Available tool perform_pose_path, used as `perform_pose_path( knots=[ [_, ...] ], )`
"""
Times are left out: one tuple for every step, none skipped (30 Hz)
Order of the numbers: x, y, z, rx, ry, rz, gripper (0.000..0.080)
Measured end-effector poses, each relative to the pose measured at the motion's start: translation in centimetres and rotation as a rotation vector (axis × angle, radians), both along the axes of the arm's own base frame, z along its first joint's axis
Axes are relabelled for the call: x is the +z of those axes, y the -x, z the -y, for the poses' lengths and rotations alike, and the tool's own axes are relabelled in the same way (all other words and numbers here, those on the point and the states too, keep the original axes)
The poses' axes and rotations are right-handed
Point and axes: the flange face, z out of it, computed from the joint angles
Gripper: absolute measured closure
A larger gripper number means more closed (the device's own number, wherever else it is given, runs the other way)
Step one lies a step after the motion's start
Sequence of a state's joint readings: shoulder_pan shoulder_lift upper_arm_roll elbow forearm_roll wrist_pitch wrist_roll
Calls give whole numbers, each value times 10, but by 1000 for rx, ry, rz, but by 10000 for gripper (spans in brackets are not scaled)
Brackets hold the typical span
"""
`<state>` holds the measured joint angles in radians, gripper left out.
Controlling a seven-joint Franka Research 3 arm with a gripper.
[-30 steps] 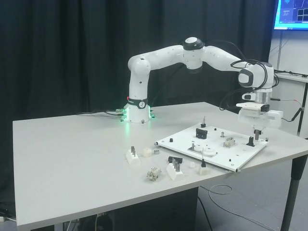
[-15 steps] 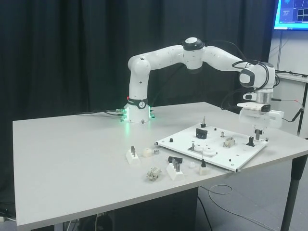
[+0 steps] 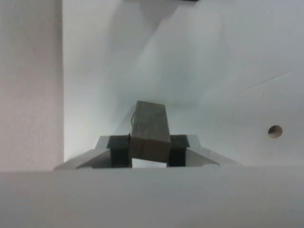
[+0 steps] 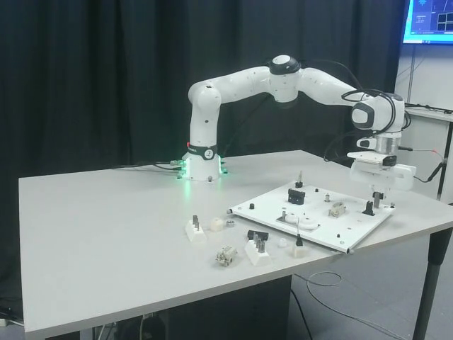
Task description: Insert square peg 4.
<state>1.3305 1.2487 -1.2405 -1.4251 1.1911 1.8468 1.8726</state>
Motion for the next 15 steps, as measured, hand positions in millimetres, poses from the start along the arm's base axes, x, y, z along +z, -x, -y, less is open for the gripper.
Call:
perform_pose_path(
  knots=[
    [-1,0,0,0,0,-1,649],
    [-1,0,0,-1,-1,-2,649],
    [-1,0,0,-1,-1,-3,649],
    [-2,0,0,0,-1,-3,649],
    [-2,0,0,0,-2,-4,649],
    [-2,0,-1,1,-2,-4,649],
    [-2,0,-1,3,-3,-4,649],
    [-2,0,-2,4,-4,-5,649],
    [-3,0,-3,5,-5,-5,649],
    [-3,0,-3,7,-6,-5,649],
    [-3,-1,-4,8,-7,-6,649],
    [-3,-1,-5,9,-8,-6,649],
    [-4,-1,-5,10,-9,-7,649],
    [-4,-1,-5,10,-10,-7,649],
    [-4,-2,-6,10,-10,-8,649]
  ],
)
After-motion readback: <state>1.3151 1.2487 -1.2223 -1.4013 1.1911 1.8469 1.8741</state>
